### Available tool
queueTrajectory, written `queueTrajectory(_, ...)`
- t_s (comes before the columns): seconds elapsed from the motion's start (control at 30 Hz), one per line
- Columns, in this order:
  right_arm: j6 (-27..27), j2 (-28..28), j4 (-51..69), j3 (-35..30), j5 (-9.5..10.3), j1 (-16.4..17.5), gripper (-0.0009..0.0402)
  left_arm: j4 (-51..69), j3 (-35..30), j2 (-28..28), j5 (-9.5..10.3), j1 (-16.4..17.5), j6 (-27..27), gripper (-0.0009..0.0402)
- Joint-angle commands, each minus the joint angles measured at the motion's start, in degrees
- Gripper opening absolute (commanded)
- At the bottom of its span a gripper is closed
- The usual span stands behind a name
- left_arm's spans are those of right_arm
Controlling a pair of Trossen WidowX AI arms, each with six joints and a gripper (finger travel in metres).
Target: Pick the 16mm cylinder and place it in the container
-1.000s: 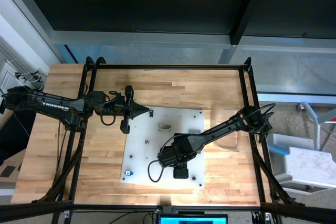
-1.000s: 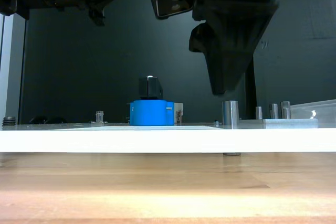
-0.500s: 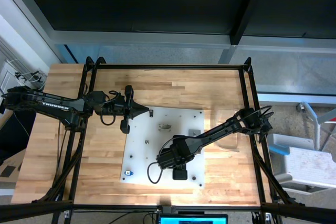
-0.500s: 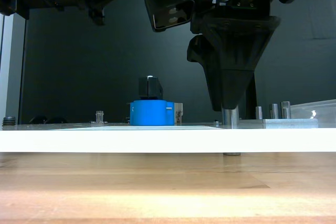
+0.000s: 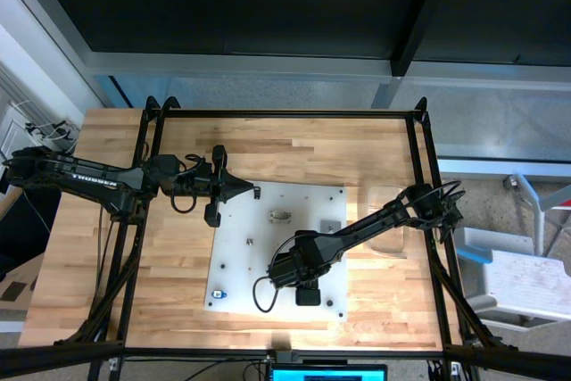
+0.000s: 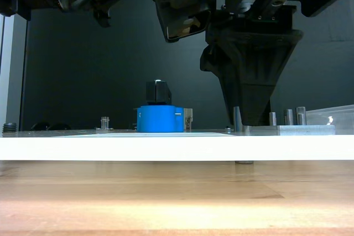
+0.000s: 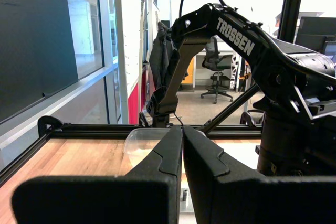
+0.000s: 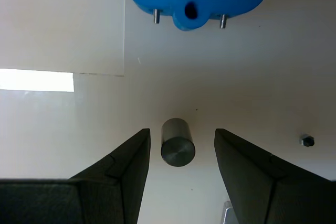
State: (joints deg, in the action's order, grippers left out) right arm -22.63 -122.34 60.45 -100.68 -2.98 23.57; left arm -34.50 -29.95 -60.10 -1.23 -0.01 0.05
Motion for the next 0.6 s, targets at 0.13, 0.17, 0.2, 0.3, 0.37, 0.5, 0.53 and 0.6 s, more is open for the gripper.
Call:
queueTrajectory(0.13,0.20,0.04,-0.20,0.07,-0.07,-0.02,0.0165,0.00,0.00,0.00,0.00,0.02,-0.02,0.0000)
queueTrajectory(0.17,0.42,0.04,-0.26,0.07,-0.07,-0.02,0.0161,0.00,0.00,0.00,0.00,0.00,-0.02,0.0000)
queueTrajectory(0.2,0.52,0.04,-0.28,0.07,-0.07,-0.02,0.0156,0.00,0.00,0.00,0.00,0.00,0.00,0.0000)
queueTrajectory(0.3,0.61,0.04,-0.28,0.07,-0.02,-0.02,0.0135,0.00,0.00,0.00,0.00,0.00,-0.02,0.0000)
queueTrajectory(0.37,0.61,0.04,-0.33,0.07,-0.04,-0.02,0.0119,0.00,0.00,0.00,0.00,0.00,-0.02,0.0000)
queueTrajectory(0.5,0.61,0.04,-0.33,0.07,-0.02,0.02,0.0090,0.00,0.00,0.00,0.00,0.00,0.00,0.0000)
queueTrajectory(0.53,0.61,0.04,-0.33,0.07,-0.02,0.04,0.0084,0.00,0.00,0.00,0.00,0.00,-0.02,0.0000)
queueTrajectory(0.6,0.63,0.04,-0.35,0.07,-0.02,0.07,0.0072,0.00,0.00,0.00,0.00,0.02,-0.02,0.0000)
